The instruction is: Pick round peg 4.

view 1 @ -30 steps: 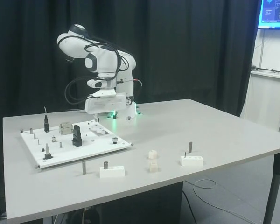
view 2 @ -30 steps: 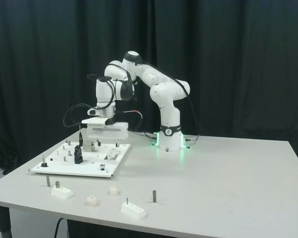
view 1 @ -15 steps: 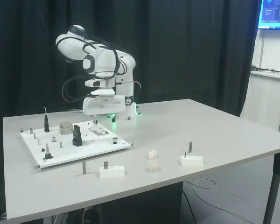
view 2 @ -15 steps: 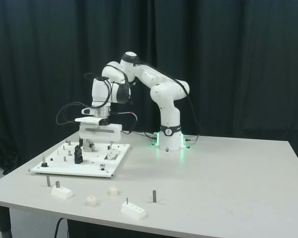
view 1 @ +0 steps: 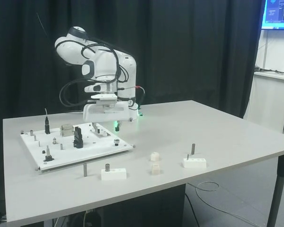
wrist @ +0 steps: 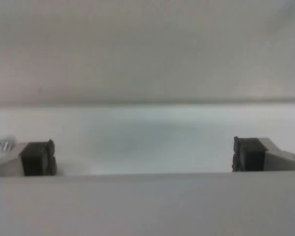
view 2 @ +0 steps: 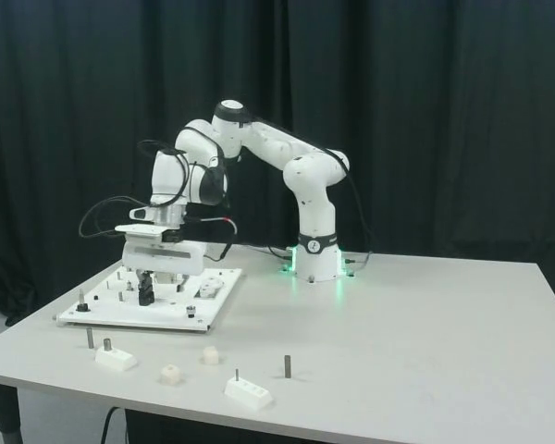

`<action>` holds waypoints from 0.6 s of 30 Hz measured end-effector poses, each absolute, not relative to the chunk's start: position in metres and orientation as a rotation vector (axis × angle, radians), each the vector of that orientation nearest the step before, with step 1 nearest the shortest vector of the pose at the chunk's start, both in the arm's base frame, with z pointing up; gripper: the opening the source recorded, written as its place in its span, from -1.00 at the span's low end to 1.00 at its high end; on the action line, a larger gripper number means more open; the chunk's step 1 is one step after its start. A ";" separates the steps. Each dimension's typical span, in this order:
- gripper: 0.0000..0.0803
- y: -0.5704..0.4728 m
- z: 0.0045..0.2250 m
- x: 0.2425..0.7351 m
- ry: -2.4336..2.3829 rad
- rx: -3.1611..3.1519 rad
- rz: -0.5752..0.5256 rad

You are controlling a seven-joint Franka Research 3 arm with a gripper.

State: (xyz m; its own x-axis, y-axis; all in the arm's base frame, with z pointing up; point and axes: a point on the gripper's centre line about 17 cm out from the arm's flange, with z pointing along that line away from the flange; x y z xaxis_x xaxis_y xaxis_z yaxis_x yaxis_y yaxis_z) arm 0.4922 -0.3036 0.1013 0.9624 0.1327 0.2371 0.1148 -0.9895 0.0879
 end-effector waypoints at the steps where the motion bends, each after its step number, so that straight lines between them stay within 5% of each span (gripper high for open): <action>1: 0.99 -0.305 0.102 0.498 0.191 3.037 0.377; 18: 0.99 -0.333 0.091 0.585 0.204 3.011 0.343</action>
State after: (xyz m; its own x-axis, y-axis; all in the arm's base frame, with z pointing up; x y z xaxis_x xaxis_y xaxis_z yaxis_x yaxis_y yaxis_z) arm 0.5846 -0.3333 0.0908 0.9656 0.1447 0.2163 0.1211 -0.9855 0.1186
